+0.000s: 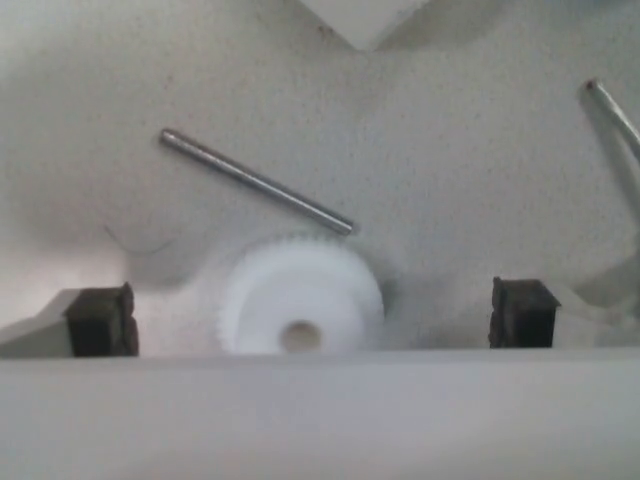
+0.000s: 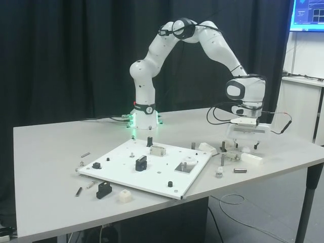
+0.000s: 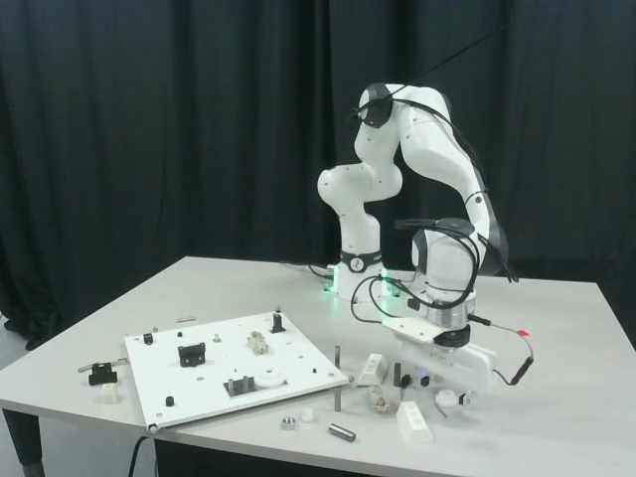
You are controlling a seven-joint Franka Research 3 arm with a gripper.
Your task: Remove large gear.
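Note:
A white large gear (image 1: 300,300) lies flat on the grey table, teeth and centre hole showing. My gripper (image 1: 310,315) hangs just above it, open, with one black fingertip (image 1: 100,320) on each side and well apart from the gear. In the first room view the gripper (image 2: 240,147) is low over the table to the right of the white board, and the gear (image 2: 246,149) is a small white disc under it. The second room view shows the gear (image 3: 446,397) below the hand.
A thin metal rod (image 1: 255,180) lies just beyond the gear. The white assembly board (image 2: 152,174) holds a smaller gear (image 2: 190,161) and black parts. White blocks (image 2: 251,158), a metal pin (image 2: 240,170) and a nut (image 2: 218,174) lie near the gripper.

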